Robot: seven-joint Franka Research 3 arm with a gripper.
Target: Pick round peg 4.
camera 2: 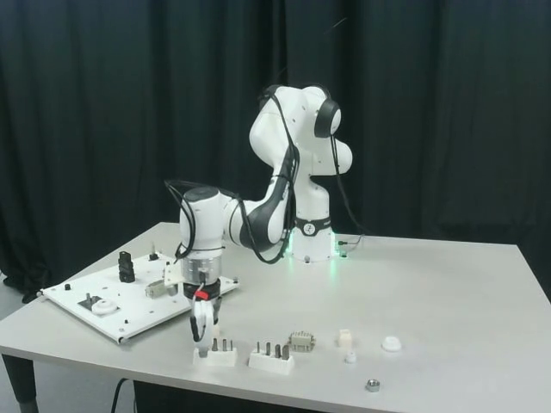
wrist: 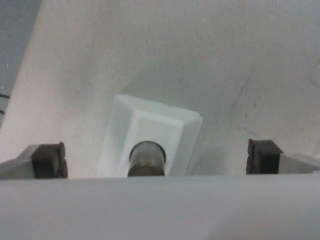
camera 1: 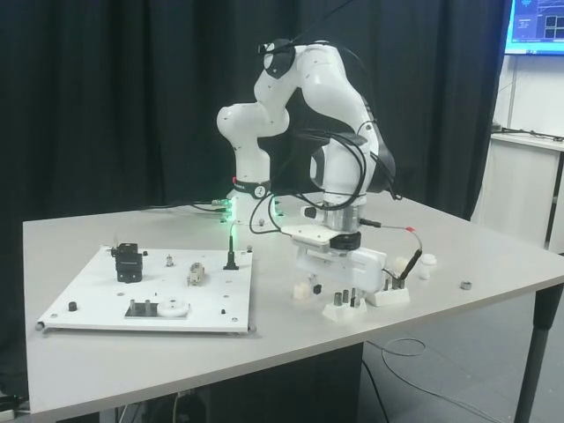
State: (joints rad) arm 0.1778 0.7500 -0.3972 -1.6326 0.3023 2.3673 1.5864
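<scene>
On the grey worktop (camera 1: 493, 256), a white robot arm hangs low over a peg holder, its fingers spread wide and holding nothing.

Wrist view: the gripper (wrist: 155, 157) sits above a white holder block (wrist: 150, 142), and the dark round peg (wrist: 146, 159) stands upright in it, roughly midway between the two black fingertip pads (wrist: 50, 160), touching neither. First room view: the gripper (camera 1: 339, 264) hovers just above the white holders near the worktop's front edge; a white assembly board (camera 1: 150, 291) lies well apart to one side. Second room view: the gripper (camera 2: 203, 331) is directly over the holder block (camera 2: 215, 354) with several pegs. To do this step well, I judge it should descend straight, keep the peg centred, clear neighbouring pegs, then close.
</scene>
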